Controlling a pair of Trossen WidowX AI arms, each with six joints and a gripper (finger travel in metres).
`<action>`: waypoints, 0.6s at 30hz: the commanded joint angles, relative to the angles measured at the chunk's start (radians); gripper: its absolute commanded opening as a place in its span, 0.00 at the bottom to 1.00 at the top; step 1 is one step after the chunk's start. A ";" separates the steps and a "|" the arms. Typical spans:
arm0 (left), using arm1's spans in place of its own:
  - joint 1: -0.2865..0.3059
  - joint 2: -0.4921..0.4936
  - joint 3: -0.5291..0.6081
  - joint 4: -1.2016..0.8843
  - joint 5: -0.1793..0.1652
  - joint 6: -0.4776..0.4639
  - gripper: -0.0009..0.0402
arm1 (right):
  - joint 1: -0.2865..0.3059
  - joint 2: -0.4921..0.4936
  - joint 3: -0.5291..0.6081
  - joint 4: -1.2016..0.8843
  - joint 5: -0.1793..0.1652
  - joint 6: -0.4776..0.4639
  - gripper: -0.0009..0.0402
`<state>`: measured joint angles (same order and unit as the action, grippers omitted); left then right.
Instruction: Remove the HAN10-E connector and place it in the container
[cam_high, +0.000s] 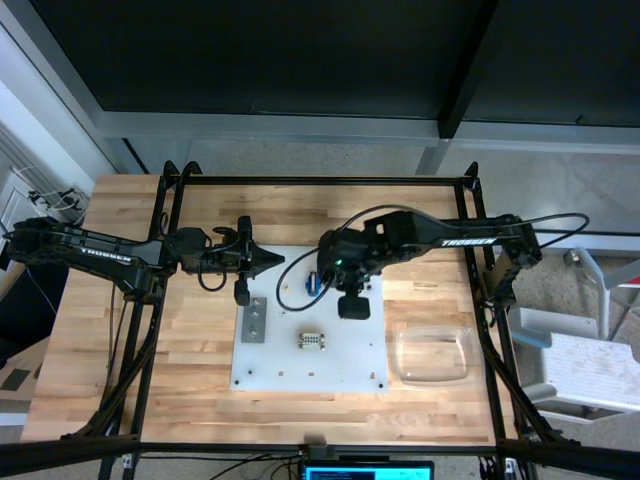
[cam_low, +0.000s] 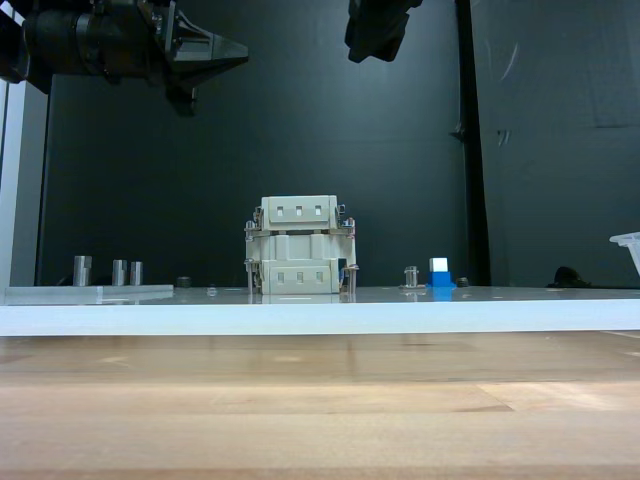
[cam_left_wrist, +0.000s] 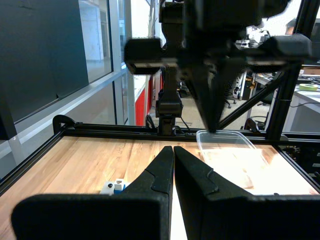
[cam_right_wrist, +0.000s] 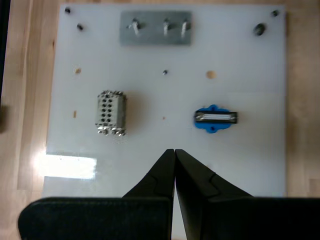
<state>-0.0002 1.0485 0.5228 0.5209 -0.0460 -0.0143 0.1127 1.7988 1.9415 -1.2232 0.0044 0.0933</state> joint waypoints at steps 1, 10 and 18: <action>0.000 0.000 0.000 0.000 0.000 0.000 0.02 | 0.013 0.049 0.047 -0.035 0.003 0.058 0.02; 0.000 0.000 0.000 0.000 0.000 0.000 0.02 | 0.066 0.182 0.186 -0.086 0.003 0.150 0.02; 0.000 0.000 0.000 0.000 0.000 0.000 0.02 | 0.097 0.287 0.296 -0.138 0.003 0.186 0.02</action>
<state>-0.0002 1.0485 0.5224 0.5213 -0.0463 -0.0139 0.2039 2.0720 2.2219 -1.3598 0.0105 0.2699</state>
